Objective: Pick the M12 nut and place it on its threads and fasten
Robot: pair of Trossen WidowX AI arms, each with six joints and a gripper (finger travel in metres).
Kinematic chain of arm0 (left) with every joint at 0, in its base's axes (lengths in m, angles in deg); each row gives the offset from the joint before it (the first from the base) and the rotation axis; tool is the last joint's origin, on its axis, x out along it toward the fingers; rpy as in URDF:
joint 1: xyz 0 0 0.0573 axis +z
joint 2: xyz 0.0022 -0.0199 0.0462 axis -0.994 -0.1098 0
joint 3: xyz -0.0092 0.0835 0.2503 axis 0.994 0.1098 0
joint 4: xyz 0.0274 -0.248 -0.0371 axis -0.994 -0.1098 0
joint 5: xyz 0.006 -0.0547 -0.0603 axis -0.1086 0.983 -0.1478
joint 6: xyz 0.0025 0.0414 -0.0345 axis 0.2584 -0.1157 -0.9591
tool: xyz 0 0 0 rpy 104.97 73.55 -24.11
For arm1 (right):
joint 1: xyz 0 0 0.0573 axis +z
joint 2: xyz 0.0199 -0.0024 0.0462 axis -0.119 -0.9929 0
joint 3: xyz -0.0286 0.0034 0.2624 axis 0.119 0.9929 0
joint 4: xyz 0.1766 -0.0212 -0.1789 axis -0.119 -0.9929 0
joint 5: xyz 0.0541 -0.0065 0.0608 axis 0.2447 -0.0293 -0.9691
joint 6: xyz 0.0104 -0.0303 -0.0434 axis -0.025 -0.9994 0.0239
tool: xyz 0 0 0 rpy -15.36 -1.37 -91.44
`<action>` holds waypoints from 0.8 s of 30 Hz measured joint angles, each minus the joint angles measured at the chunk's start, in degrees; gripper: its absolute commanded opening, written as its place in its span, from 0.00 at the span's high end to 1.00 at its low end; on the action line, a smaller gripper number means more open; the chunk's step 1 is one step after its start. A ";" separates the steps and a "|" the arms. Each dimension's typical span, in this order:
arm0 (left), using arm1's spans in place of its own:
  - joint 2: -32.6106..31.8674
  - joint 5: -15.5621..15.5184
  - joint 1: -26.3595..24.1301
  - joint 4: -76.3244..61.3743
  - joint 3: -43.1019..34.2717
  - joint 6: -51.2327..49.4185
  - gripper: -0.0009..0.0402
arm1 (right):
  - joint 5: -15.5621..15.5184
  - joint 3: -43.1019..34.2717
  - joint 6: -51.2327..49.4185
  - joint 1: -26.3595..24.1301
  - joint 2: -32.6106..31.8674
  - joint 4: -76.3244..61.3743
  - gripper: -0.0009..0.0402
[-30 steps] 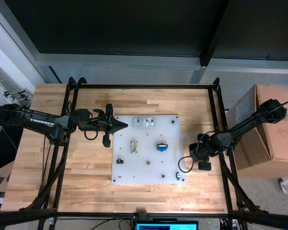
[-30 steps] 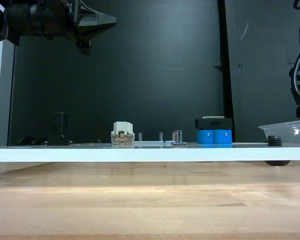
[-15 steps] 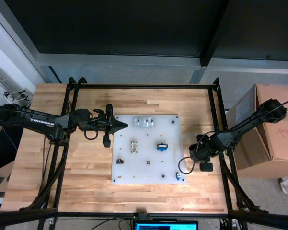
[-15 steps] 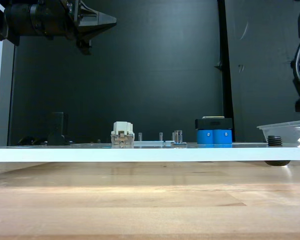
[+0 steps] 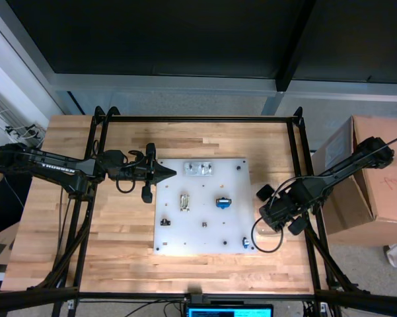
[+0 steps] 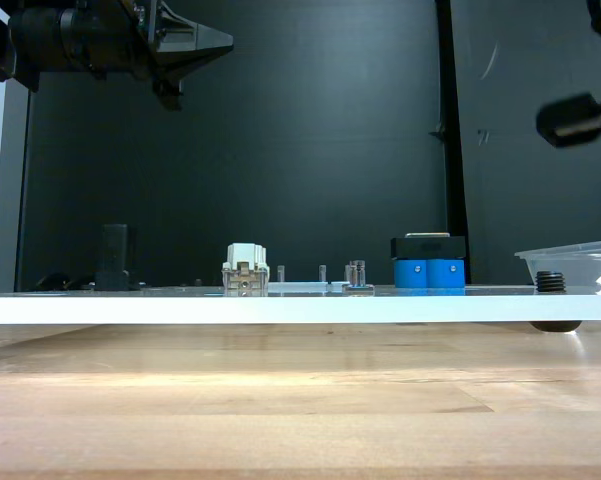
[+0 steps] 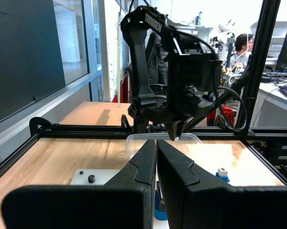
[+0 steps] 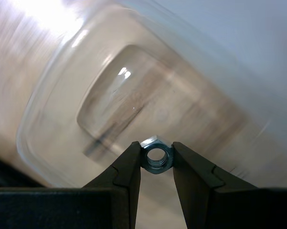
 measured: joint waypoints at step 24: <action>0.02 0.00 0.00 0.00 0.02 0.02 0.98 | 3.37 -26.80 -63.41 0.17 -25.51 -0.96 0.96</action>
